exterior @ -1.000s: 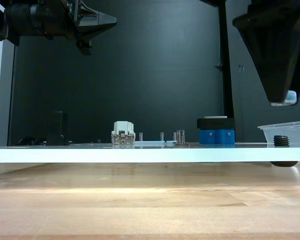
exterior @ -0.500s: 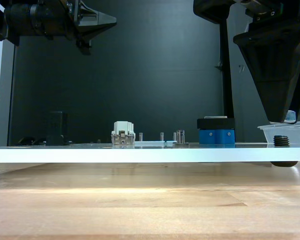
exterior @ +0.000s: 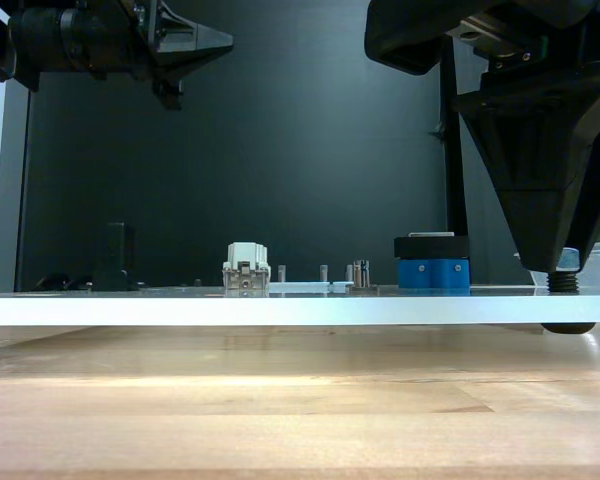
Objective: Pick the M12 nut and place it on its threads and fasten
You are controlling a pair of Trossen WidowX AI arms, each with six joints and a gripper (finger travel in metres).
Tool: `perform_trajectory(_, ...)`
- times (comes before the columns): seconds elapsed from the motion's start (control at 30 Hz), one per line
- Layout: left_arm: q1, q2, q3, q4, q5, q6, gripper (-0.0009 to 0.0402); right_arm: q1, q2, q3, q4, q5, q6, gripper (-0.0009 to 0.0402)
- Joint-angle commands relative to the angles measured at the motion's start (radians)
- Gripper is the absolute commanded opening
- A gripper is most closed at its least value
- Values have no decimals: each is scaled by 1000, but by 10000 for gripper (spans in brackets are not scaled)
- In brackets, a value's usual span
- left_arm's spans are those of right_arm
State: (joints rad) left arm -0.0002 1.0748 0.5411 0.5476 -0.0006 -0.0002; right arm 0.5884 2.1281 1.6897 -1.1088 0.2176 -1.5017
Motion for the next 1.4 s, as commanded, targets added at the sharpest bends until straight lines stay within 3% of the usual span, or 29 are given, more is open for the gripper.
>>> perform_trajectory(0.03, 0, 0, 0, 0, 0, 0, 0, -2, 2, -1, -12, 1, 3, 7)
perform_trajectory(1.4, 0, 0, 0, 0, 0, 0, 0, 9, 8, 8, -19, -4, 31, 7)
